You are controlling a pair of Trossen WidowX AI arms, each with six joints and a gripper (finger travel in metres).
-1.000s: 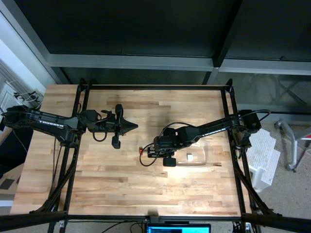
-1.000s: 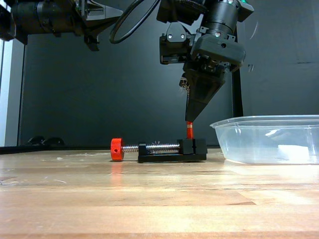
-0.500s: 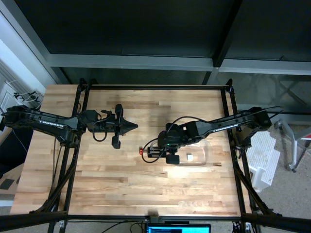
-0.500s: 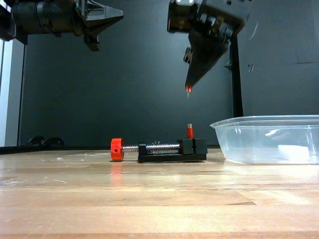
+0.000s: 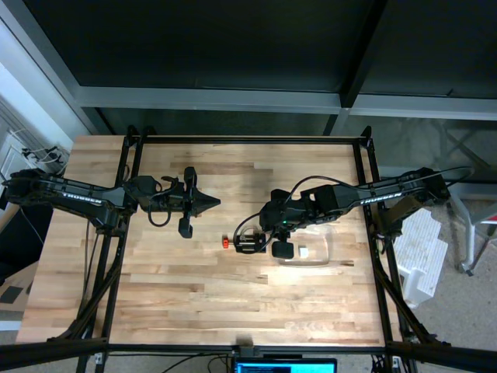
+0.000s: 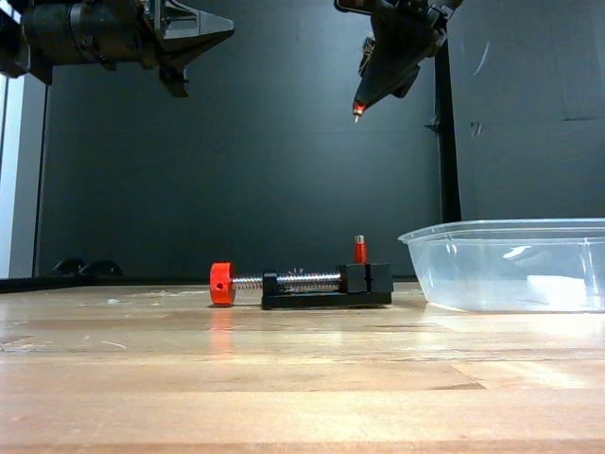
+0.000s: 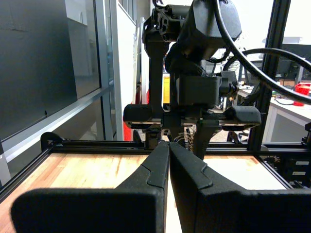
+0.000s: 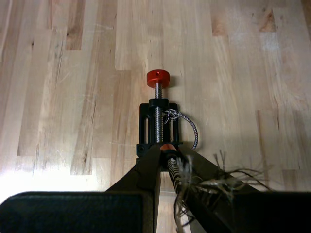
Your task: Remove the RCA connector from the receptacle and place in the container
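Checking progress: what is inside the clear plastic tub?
Only a small white square piece; the tub is clear, nothing hidden. The right tool holds the red-tipped plug high, outside it; left tool hangs shut, far left.

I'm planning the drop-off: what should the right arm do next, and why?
Probably carry it across until it is over the container: the right gripper holds the RCA connector high above the receptacle, short of the container's rim. The left gripper is parked high at the left, shut.
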